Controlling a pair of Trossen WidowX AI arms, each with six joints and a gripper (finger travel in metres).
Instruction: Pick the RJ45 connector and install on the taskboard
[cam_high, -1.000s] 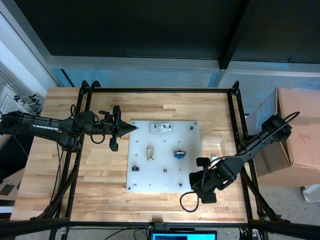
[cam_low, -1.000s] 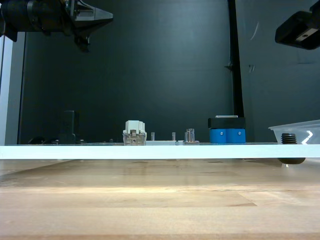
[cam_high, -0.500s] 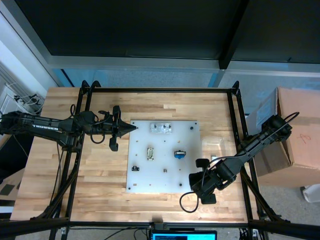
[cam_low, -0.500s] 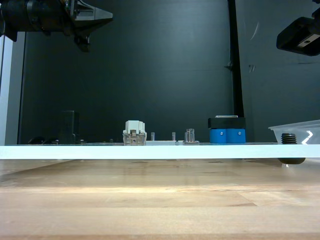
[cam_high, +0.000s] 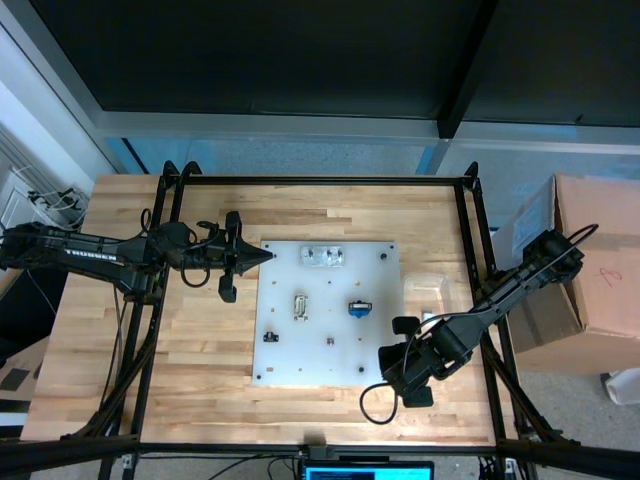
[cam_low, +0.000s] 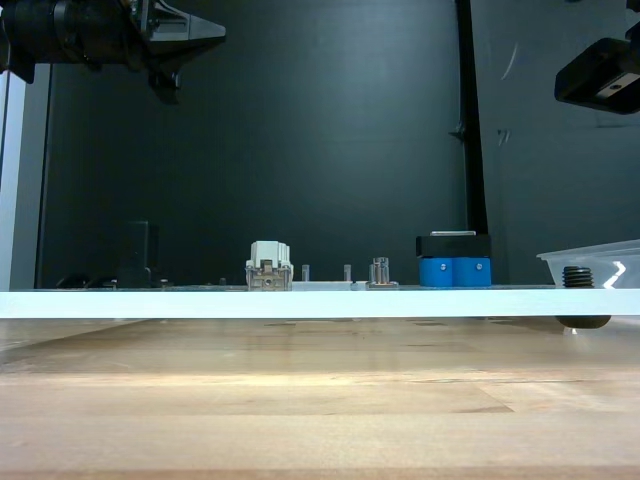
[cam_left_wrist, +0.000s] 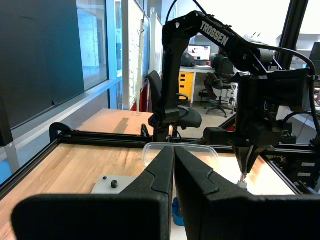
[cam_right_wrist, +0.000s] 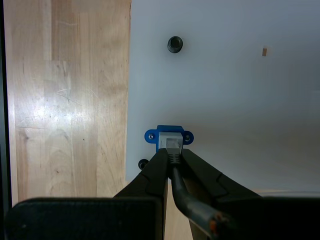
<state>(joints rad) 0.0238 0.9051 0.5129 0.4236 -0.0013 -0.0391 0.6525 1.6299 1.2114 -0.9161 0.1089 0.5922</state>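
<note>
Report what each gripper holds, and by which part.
Right gripper, raised over the board's right side, holds the plug by its black boot. Left gripper, raised at its left edge, holds nothing.

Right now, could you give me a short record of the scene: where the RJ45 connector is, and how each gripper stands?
part: RJ45 connector, held, clear of its seat
seat: blue socket on the taskboard, connector not in it
right gripper: shut on the connector, high over the board's near right corner
left gripper: fingers shut, holding nothing, high at the board's left edge
</note>
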